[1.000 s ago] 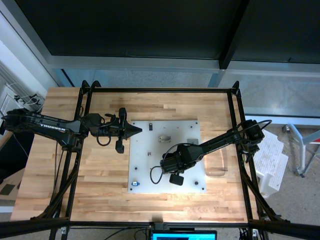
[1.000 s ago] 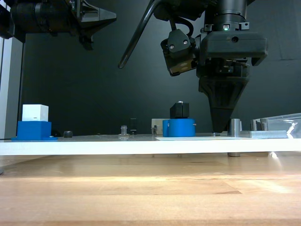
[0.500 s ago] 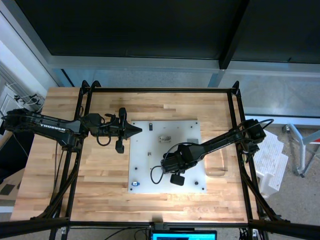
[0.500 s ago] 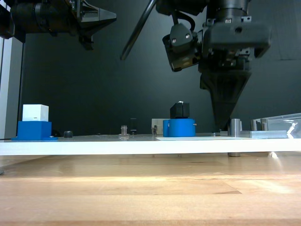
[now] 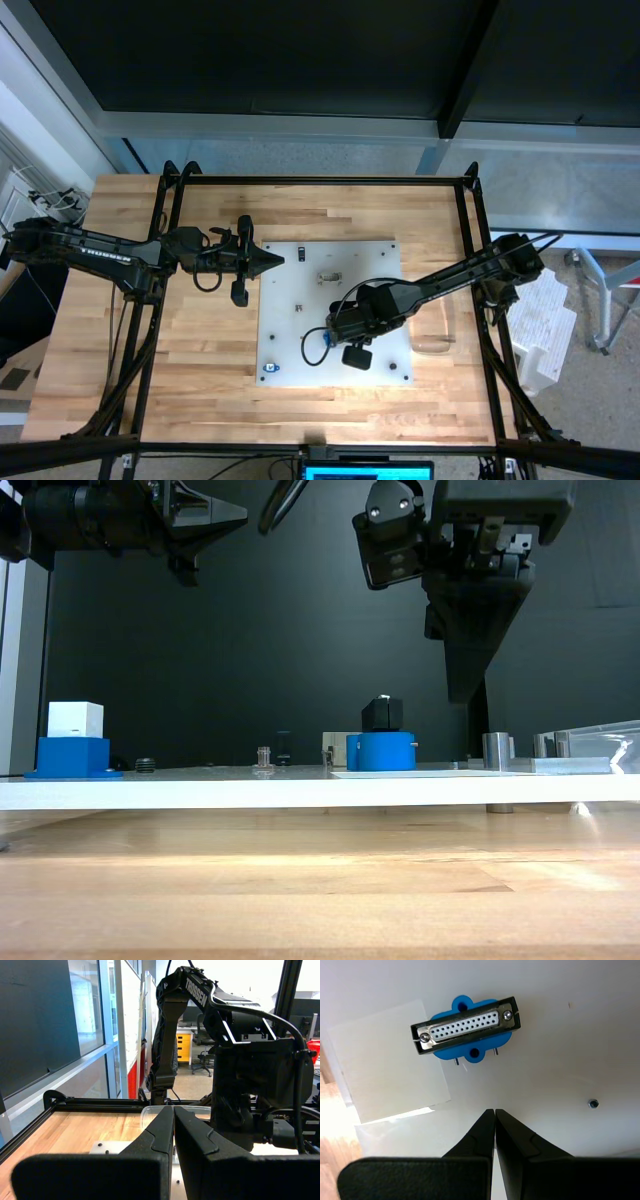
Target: Remove the 16mm cylinder and place in the container
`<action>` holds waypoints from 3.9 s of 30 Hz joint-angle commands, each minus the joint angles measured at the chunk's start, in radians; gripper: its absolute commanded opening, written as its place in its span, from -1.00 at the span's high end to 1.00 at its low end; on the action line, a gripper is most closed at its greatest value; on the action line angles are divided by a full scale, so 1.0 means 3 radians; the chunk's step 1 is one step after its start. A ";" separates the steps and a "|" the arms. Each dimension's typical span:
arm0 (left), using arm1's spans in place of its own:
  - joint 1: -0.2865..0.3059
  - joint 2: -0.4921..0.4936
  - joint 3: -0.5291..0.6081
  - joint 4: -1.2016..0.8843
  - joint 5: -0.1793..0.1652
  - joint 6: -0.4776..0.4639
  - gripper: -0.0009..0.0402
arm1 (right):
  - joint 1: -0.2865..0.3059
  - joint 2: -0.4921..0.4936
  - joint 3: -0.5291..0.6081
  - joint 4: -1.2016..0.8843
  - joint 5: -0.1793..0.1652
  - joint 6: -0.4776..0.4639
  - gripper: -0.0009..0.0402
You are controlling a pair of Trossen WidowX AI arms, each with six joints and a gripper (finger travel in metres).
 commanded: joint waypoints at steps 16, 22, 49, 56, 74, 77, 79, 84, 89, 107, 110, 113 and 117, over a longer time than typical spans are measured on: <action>0.0001 0.0000 0.0000 0.0001 0.0001 0.0001 0.96 | 0.0079 -0.0011 0.0001 -0.0160 0.0004 -0.0163 0.41; 0.0001 0.0000 0.0000 0.0001 0.0001 0.0001 0.96 | 0.0109 -0.0005 -0.0001 -0.0156 0.0008 -0.0486 0.01; 0.0001 0.0000 0.0000 0.0001 0.0000 0.0001 0.96 | 0.0107 -0.0005 -0.0467 0.0359 0.0017 -0.0839 0.12; 0.0000 0.0000 0.0000 0.0001 0.0001 0.0001 0.96 | 0.0102 -0.0005 -0.0474 0.0360 0.0032 -0.0890 0.33; 0.0001 0.0000 0.0000 0.0001 0.0001 0.0001 0.96 | 0.0097 -0.0005 -0.0506 0.0375 0.0031 -0.0891 0.82; 0.0000 0.0000 0.0000 0.0001 0.0001 0.0001 0.96 | 0.0097 -0.0005 -0.0506 0.0374 0.0031 -0.0890 0.87; 0.0001 0.0000 0.0000 0.0001 0.0001 0.0001 0.96 | 0.0097 -0.0005 -0.0506 0.0374 0.0031 -0.0890 0.89; 0.0001 0.0000 0.0000 0.0001 0.0000 0.0001 0.96 | 0.0094 -0.0028 -0.0497 0.0367 0.0031 -0.0890 0.93; 0.0001 0.0000 0.0000 0.0001 0.0001 0.0001 0.96 | 0.0092 -0.0099 -0.0459 0.0347 0.0031 -0.0890 0.94; 0.0000 0.0000 0.0000 0.0001 0.0001 0.0001 0.96 | 0.0083 -0.0575 -0.0257 -0.0052 0.0031 -0.0903 0.94; 0.0001 0.0000 0.0000 0.0001 0.0001 0.0001 0.96 | 0.0083 -0.0604 -0.0259 -0.0078 0.0031 -0.0903 0.94; 0.0001 0.0000 0.0000 0.0001 0.0001 0.0001 0.96 | 0.0083 -0.0617 -0.0261 -0.0081 0.0031 -0.0903 0.94; 0.0000 0.0000 0.0000 0.0001 0.0001 0.0001 0.96 | 0.0083 -0.0701 -0.0312 -0.0084 0.0032 -0.0890 0.94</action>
